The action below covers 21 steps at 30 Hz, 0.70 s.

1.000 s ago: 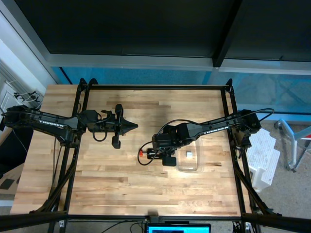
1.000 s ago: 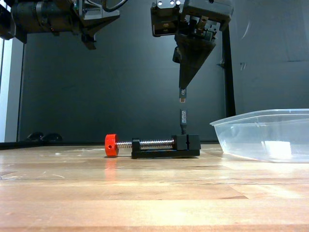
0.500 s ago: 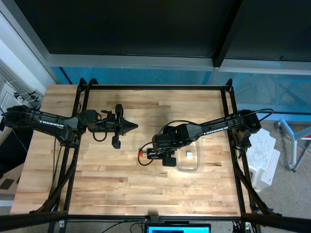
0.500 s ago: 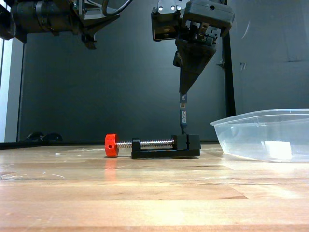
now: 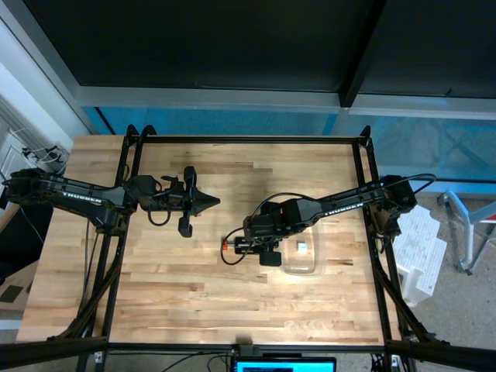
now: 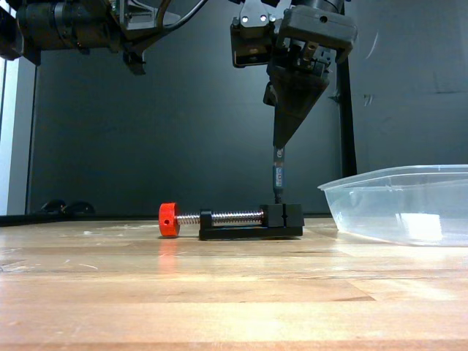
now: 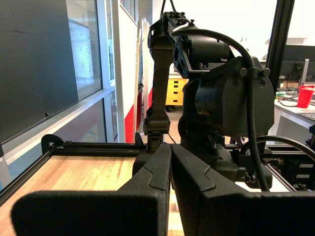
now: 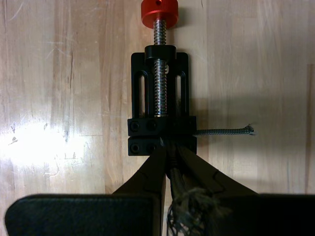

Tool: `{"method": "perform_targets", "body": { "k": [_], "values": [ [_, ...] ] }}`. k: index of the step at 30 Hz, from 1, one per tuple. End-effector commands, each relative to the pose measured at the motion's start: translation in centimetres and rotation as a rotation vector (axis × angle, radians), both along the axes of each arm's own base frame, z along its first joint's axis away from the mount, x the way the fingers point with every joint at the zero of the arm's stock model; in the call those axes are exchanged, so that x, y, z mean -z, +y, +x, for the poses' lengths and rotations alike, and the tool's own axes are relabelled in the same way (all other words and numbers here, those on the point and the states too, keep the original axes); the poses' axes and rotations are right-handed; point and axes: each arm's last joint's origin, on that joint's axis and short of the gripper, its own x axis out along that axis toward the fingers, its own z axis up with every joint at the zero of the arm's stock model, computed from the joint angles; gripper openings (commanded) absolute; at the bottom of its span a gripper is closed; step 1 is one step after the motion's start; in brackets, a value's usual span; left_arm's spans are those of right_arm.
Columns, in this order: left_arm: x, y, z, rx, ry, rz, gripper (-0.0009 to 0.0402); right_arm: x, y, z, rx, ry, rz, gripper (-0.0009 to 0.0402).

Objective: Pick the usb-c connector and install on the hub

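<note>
Connector (image 6: 277,155) dark, slim, upright in right tool (image 6: 277,143); left tool (image 5: 214,202) aloft.

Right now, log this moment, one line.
left claw: shut, raised left of vise | right claw: shut on usb-c connector, upright, tip at hub

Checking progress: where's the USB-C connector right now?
Low view, right of centre: usb-c connector hangs upright in the right end effector, tip meeting the hub in the red-knobbed vise; left end effector hovers over the table's left half.
</note>
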Motion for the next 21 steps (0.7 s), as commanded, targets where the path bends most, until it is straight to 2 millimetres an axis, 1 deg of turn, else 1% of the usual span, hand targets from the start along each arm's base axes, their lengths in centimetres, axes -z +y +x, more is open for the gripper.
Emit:
{"method": "perform_targets", "body": {
  "k": [1, 12, 17, 21],
  "values": [
    [0.0, 0.0, 0.0, 0.000, 0.000, 0.000, 0.0000, 0.1, 0.0, 0.0, 0.000, 0.000, 0.000, 0.0000],
    [0.0, 0.0, 0.0, 0.000, 0.000, 0.000, 0.0000, 0.2, 0.0, 0.1, 0.000, -0.009, 0.001, 0.0000],
    [0.0, 0.0, 0.0, 0.000, 0.000, 0.000, 0.0000, 1.5, -0.1, 0.1, 0.002, -0.027, 0.005, 0.0000],
    [0.0, 0.0, 0.0, 0.000, 0.000, 0.000, 0.0000, 2.5, -0.1, -0.3, 0.002, -0.008, 0.002, 0.0000]
  ]
}}
